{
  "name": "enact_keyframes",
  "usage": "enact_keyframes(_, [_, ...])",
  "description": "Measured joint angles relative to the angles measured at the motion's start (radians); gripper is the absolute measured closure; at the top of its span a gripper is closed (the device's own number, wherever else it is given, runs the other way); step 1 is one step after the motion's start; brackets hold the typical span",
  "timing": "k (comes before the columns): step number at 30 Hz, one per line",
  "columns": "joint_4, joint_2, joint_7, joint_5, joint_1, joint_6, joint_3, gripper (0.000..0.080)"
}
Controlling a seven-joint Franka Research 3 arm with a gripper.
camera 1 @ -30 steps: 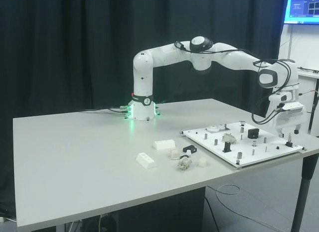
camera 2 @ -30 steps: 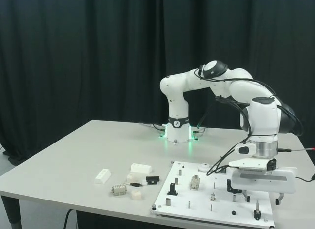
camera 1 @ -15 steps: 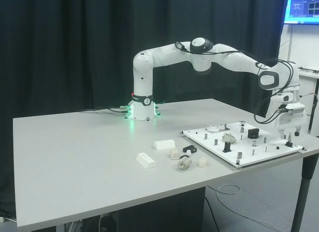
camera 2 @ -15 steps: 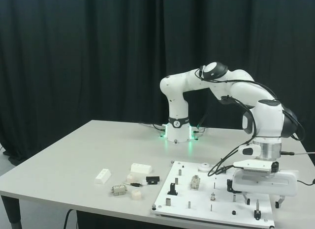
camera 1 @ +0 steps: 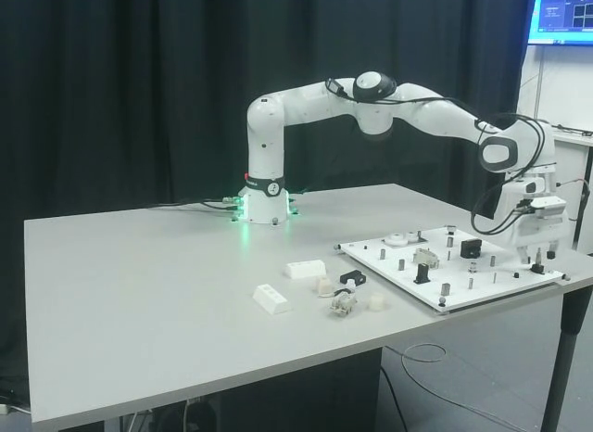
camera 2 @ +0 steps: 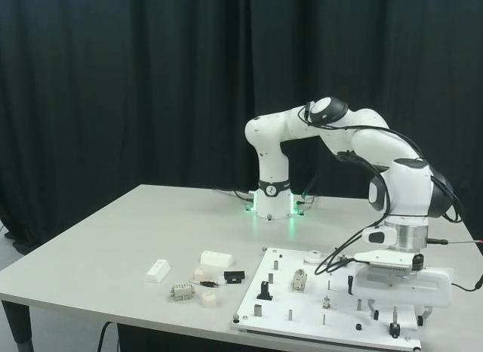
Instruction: Remove Ethernet.
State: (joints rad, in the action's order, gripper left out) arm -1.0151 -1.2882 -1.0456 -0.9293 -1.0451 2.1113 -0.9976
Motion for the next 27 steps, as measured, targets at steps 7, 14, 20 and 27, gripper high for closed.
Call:
enact_keyframes(7, [0.000, -0.001, 0.000, 0.003, 0.008, 0.015, 0.013, 0.0003])
enact_keyframes(14, [0.001, -0.001, 0.000, 0.010, 0.010, 0.019, 0.017, 0.0003])
enact_keyframes(20, [0.003, -0.001, 0.000, 0.010, 0.011, 0.019, 0.017, 0.0003])
enact_keyframes(27, [0.006, -0.001, 0.000, 0.010, 0.015, 0.019, 0.019, 0.0294])
